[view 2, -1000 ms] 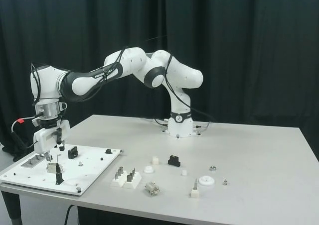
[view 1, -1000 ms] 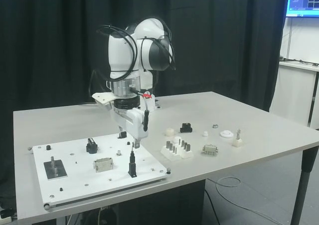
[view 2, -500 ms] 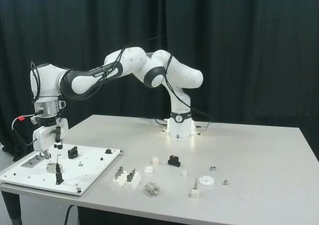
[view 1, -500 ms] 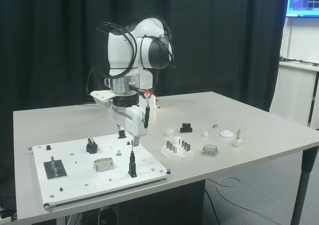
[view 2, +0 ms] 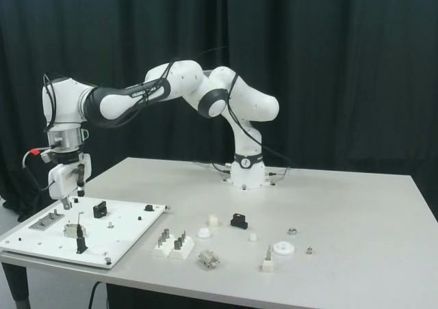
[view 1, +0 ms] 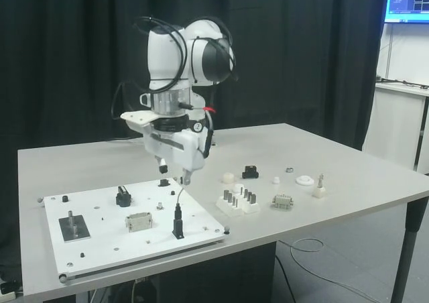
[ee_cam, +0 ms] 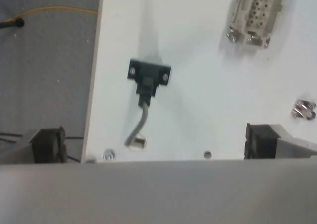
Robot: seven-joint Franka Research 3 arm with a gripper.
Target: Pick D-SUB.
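Wrist view, looking down past 2 black fingertips (ee_cam: 47,144) set wide apart with nothing between them: the gripper (ee_cam: 153,143) hangs over the white board (ee_cam: 208,100). The D-SUB (ee_cam: 148,76), taken here to be the small black connector with 2 screws and a short grey cable (ee_cam: 141,122), sits on the board inside the span of the jaws and near 1 of its edges. A larger grey multi-pin connector (ee_cam: 255,11) lies further in on the same board.

First room view: the D-SUB (view 1: 178,228) stands upright close to the board's (view 1: 100,249) front edge, toward the corner nearest the loose parts on the grey table (view 1: 335,169). The gripper (view 1: 173,171) hovers above it and slightly toward the board's far edge, clear of the black body, with the cable's free end reaching up near 1 fingertip.

Second room view: the arm stretches out over the table and the gripper (view 2: 73,197) is poised above the board (view 2: 130,237), with the D-SUB (view 2: 81,242) below it at the front edge.

The step in hand appears to be the approach, with no grasp made yet. The next move likely calls for centring over the black body, descending so the jaws straddle it without snagging the cable, then closing
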